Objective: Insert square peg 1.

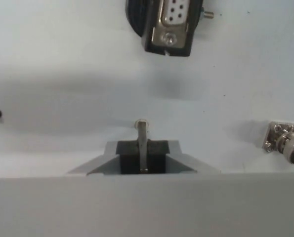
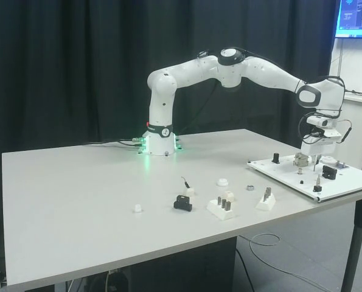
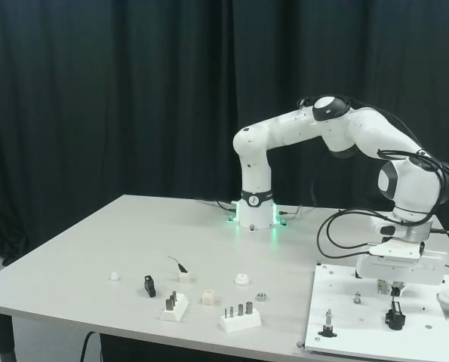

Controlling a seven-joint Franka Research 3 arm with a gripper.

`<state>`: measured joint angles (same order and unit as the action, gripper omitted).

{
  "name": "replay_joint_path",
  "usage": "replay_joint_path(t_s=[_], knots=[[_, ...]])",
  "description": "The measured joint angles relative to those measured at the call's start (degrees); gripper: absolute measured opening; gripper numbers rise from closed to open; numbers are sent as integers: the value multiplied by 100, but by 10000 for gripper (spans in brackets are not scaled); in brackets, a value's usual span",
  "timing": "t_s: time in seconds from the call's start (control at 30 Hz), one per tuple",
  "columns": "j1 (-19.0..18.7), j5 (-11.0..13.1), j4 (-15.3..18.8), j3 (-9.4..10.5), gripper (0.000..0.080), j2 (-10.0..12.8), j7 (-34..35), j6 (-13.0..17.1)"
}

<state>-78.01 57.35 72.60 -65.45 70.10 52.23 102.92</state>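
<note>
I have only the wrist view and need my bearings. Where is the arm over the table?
Observer: The end effector hangs low over a white board at one end of the grey table.
Operator: Any pegs off the board?
Observer: Yes, a white holder on the table beside the board carries three upright pegs.
Operator: Any status lamp?
Observer: Green light glows at the arm's base.

Grey table (image 2: 77,188) — white board (image 2: 345,185), peg holders (image 2: 222,207) (2), small parts.
</note>
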Motion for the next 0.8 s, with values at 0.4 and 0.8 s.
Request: replay_joint_path(t_s=[0.4,0.8], knots=[[13,10,0,3,29,-6,0,-14],[67,9,0,-10,451,-81,-24,-61]])
